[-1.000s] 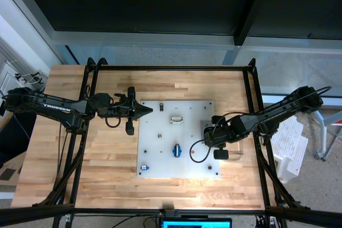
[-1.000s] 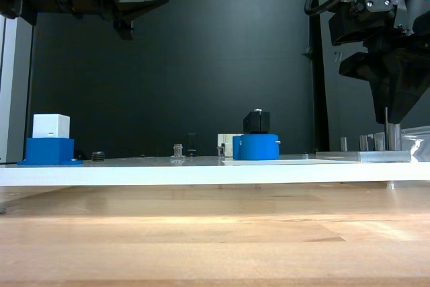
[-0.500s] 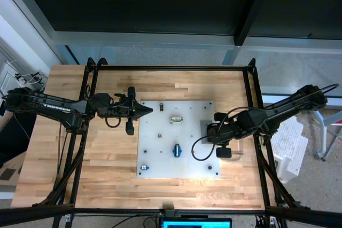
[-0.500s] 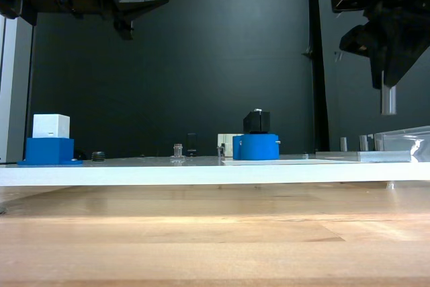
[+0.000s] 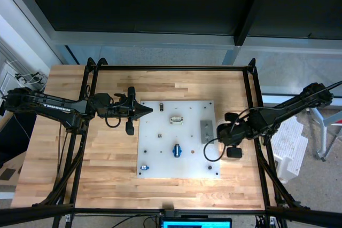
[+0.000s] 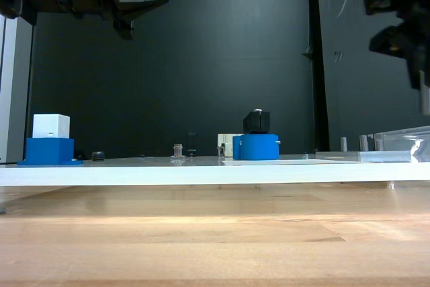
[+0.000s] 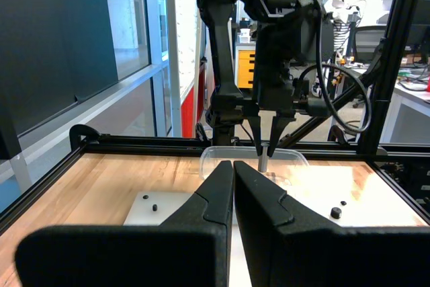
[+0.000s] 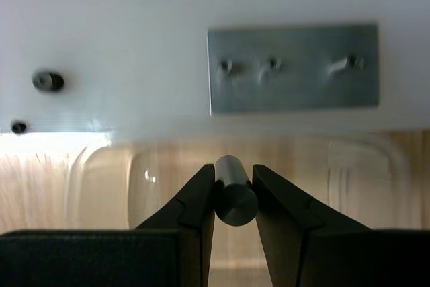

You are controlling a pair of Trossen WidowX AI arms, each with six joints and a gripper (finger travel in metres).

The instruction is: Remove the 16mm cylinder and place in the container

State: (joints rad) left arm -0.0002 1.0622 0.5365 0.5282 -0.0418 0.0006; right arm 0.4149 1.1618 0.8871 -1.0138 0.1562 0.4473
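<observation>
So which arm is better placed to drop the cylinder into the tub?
Right. The right pincer grips the cylinder above the clear tub; the left pincer hangs shut at the board's left edge, holding nothing.

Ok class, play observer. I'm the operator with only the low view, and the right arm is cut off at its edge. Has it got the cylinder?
Observer: Yes. In the right wrist view, the right gripper is shut on the cylinder.
Operator: Is it over the container?
Observer: Yes. That view looks down past the cylinder into the container, just off the board's right edge.
Operator: And the other arm?
Observer: In the high view, the left gripper hangs near the board's left edge. The left wrist view shows its jaws shut on nothing.
</observation>
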